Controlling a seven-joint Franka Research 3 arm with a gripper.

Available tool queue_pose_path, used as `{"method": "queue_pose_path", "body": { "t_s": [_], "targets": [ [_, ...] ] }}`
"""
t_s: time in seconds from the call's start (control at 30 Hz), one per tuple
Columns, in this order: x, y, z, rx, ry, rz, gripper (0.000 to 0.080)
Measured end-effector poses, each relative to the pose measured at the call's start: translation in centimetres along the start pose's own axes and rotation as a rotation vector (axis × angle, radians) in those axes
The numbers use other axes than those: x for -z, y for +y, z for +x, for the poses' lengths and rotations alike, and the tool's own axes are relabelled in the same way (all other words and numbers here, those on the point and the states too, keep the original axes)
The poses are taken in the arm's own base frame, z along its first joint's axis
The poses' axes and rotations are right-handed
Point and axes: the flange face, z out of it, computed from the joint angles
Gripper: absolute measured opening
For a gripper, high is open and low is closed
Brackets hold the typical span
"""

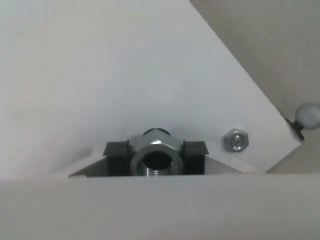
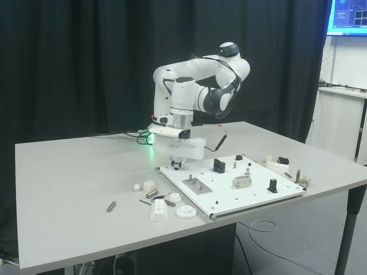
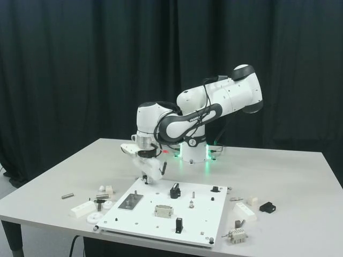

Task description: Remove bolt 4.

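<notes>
My gripper (image 1: pixel 155 156) is shut on a grey metal hex piece (image 1: pixel 156 156) with a threaded bore, which I take for bolt 4. Its black fingers (image 1: pixel 116 154) press on either side of it. Under it lies the white assembly board (image 1: pixel 100 75). A second hex bolt head (image 1: pixel 236 140) sits in the board near a corner. From the room views, the gripper (image 2: pixel 178 162) (image 3: pixel 146 179) hangs low over the board's (image 2: pixel 252 197) (image 3: pixel 203 214) far corner nearest the arm's base. Whether the bolt is clear of the board is hidden.
The board carries a grey metal plate (image 2: pixel 195 186), black clips (image 2: pixel 218 165) and a connector (image 2: pixel 241 182). Loose white parts (image 2: pixel 156 211) and a pin (image 2: pixel 111 205) lie on the table beside it. Further parts (image 3: pixel 244 211) lie on the other side.
</notes>
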Motion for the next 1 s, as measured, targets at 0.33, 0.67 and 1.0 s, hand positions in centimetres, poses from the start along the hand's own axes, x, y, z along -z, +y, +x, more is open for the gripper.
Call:
{"method": "queue_pose_path", "body": {
  "t_s": [0.33, 0.67, 1.0],
  "targets": [
    [0.0, -0.06, -0.01, 0.209, -0.001, -0.004, 0.0224],
    [0.01, -0.06, 0.06, 0.346, -0.002, -0.004, 0.0224],
    [0.02, -0.06, 0.1, 0.47, -0.005, -0.004, 0.0224]
  ]
}}
